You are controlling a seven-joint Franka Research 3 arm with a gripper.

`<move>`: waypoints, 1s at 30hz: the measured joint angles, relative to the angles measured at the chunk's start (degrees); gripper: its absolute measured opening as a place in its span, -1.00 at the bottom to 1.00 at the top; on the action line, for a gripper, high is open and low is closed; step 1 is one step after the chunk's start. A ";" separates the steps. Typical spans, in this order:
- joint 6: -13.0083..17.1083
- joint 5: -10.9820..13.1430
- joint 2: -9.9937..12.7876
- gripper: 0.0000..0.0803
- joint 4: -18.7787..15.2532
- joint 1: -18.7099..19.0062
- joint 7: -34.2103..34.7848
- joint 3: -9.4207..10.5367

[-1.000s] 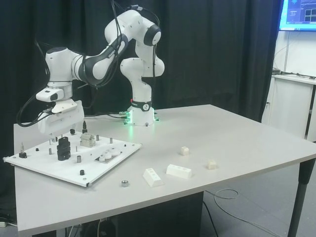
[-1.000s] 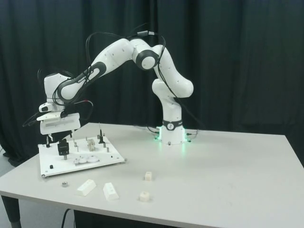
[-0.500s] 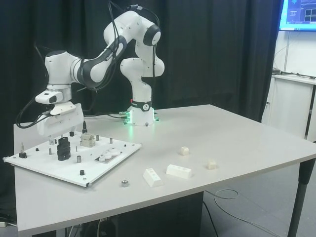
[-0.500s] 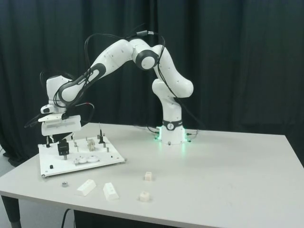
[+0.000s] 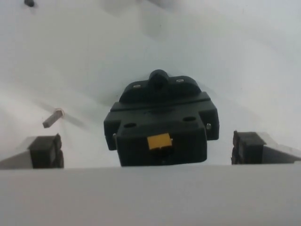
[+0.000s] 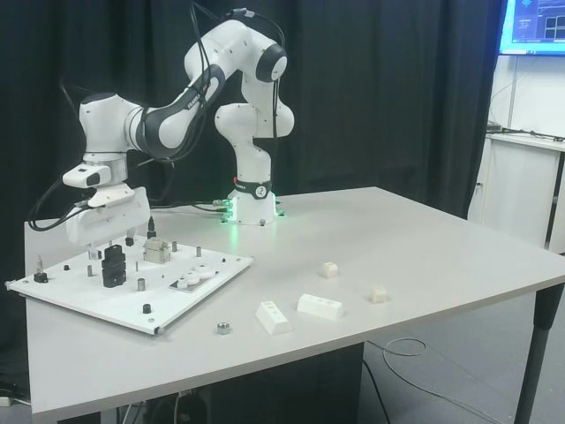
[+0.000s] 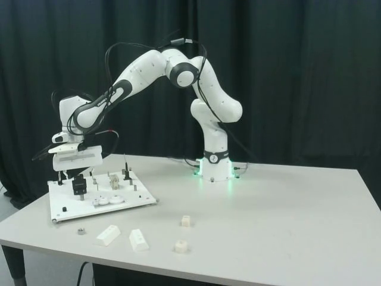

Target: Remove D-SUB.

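The step in hand looks like the approach: the gripper [image 5: 146, 149] hangs above the white board [image 6: 212, 269] at the counter's [image 6: 424, 247] left end, over the black D-SUB [image 5: 161, 123], not yet gripping it. In the wrist view the two fingertips [image 5: 45, 151] stand wide apart, one on either side of the connector, with clear gaps and nothing held between them, so the jaws are open.

The D-SUB [image 6: 110, 266] stands upright on the board, still seated among small pegs [image 6: 140, 284] and a grey block [image 6: 158, 251] at its 3 o'clock.

Next, I judge, the arm must descend straight, close on the connector's flanks, then pull upward squarely.

There are no true containers; the board carries only fixtures. Loose white blocks [image 6: 320, 306] and a nut [image 6: 223, 328] lie on the counter, well apart from it.
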 joint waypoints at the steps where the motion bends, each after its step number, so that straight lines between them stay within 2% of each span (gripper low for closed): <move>1: 0.02 0.09 0.01 0.99 -0.02 0.00 0.00 0.00; 20: 0.41 2.75 0.24 0.99 -0.19 -0.27 2.06 0.00; 29: 0.42 2.99 0.33 0.99 -0.22 -0.32 2.36 0.01; 30: 0.42 2.99 0.34 0.25 -0.22 -0.32 2.36 0.01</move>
